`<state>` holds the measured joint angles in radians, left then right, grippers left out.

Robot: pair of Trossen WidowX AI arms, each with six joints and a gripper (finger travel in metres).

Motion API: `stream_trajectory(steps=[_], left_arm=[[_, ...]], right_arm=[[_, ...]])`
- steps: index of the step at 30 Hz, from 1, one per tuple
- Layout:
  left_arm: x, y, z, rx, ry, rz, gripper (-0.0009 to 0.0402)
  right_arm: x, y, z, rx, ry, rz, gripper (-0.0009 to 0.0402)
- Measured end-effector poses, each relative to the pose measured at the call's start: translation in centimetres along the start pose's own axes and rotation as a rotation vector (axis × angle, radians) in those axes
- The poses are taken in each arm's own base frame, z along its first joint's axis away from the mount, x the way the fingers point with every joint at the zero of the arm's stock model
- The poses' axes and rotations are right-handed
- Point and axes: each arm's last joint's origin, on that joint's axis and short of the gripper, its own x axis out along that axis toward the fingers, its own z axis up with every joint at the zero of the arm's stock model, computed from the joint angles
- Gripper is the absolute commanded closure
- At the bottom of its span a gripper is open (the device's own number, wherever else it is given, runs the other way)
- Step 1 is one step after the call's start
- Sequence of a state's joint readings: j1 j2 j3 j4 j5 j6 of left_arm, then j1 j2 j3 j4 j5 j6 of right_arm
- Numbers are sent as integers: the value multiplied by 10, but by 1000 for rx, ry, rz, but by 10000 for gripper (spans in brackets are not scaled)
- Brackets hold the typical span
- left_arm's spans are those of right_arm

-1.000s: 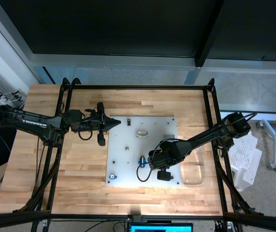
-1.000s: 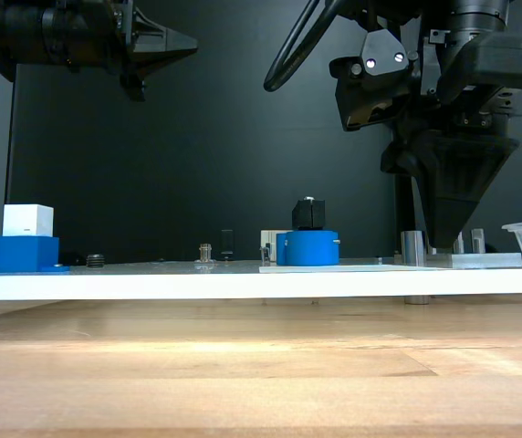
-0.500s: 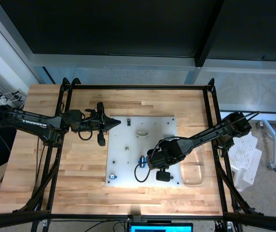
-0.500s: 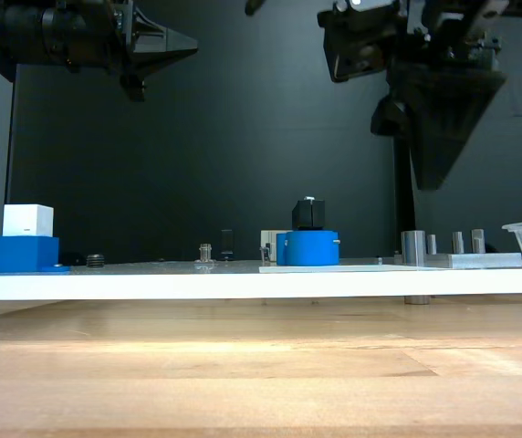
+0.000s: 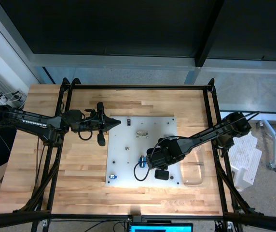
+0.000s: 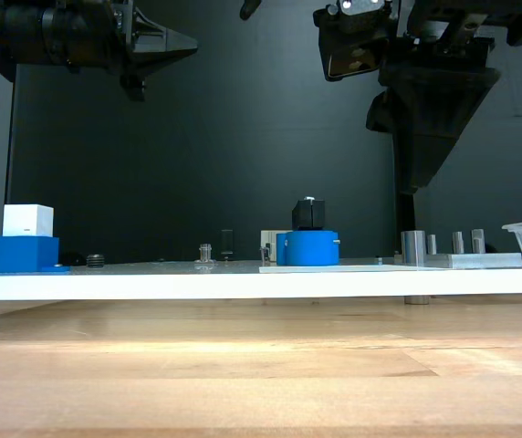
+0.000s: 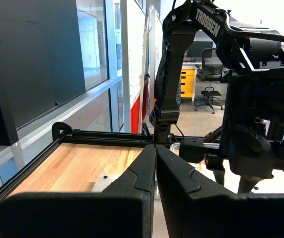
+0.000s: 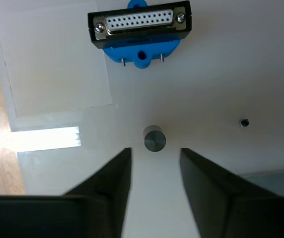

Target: Remove the 16mm cylinder and place in the container

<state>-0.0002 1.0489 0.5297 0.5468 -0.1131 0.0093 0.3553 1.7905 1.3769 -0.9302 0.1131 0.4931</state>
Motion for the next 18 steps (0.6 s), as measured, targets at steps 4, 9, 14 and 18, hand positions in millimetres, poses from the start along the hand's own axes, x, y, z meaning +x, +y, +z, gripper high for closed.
stream_trajectory(steps=[4,9,14,18], left_arm=[[0,0,0,0,0,0,393],[0,0,0,0,0,0,393],[0,0,0,0,0,0,393],[0,0,0,0,0,0,393]], right_arm=[[4,0,-2,1,1,-1,170],[17,1,0,2,14,-17,163],[29,3,3,4,17,-20,183],[36,4,3,1,25,-24,204]])
